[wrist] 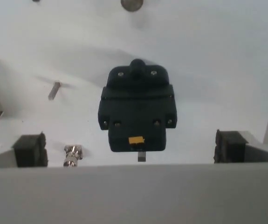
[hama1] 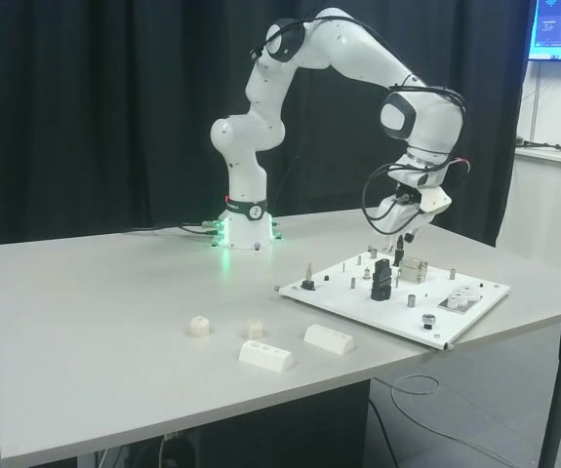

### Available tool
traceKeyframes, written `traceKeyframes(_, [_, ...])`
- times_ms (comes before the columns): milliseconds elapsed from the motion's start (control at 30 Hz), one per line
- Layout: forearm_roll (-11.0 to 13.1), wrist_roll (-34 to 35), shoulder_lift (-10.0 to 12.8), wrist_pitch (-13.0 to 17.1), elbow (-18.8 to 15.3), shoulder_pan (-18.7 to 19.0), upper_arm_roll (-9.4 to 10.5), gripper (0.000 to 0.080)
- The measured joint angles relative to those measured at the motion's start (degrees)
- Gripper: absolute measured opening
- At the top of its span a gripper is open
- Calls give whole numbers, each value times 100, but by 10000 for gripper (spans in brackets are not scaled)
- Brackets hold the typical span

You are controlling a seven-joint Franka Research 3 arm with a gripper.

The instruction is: Remove D-SUB.

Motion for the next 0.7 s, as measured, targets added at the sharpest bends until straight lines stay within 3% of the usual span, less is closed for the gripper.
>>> traceKeyframes(367, [32,328,-74,145,-310,0,19,800])
traceKeyframes(700, [91,381,-315,650,-932,3,39,800])
